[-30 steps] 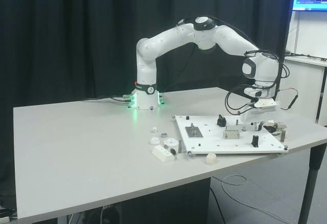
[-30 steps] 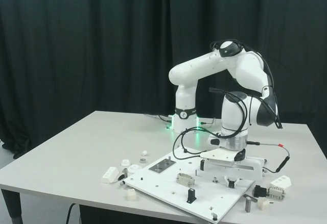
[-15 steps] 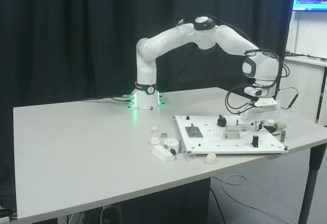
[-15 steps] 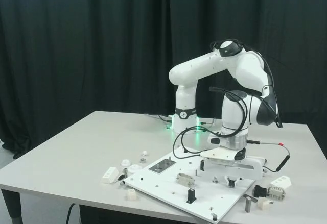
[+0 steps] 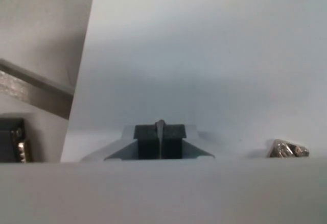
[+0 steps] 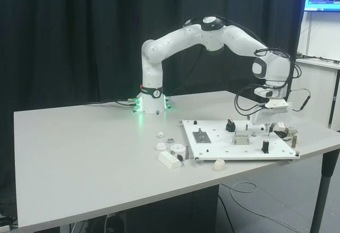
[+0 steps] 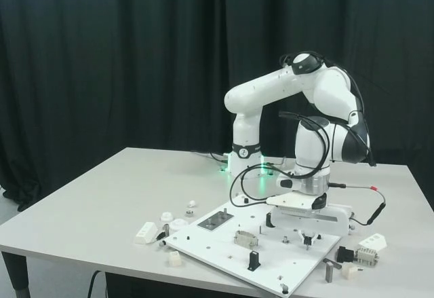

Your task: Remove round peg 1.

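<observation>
Gripper (image 5: 160, 141) low over white board (image 7: 224, 242), jaws pinched on thin upright peg (image 5: 160, 127), long axis vertical, tip showing between black pads. Peg sits at board's far side from arm base (image 6: 149, 101); lift calls for straight upward pull. Loose white parts (image 6: 171, 153) on desk (image 6: 79, 148), well apart.

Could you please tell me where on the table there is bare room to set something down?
The grey table is bare across its wide stretch between the arm's base and the front edge, away from the white board. It is crowded on the board under the end effector and among the small white parts beside the board's near corner.
</observation>
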{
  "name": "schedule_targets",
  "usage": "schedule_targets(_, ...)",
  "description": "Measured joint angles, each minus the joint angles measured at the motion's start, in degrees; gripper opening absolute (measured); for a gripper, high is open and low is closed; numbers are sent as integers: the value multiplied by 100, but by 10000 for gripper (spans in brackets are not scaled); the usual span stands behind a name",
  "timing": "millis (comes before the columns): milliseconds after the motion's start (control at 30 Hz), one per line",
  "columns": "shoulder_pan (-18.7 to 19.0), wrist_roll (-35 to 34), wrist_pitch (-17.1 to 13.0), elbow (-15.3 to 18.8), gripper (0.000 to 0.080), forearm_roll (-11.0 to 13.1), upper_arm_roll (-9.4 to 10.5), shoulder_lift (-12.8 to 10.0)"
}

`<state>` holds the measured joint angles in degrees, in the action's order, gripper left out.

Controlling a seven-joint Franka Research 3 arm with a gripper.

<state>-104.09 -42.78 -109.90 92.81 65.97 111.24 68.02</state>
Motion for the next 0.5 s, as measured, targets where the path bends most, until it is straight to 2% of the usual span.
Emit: schedule_targets(500,102,-1,66,5,17,0,-230,-2)
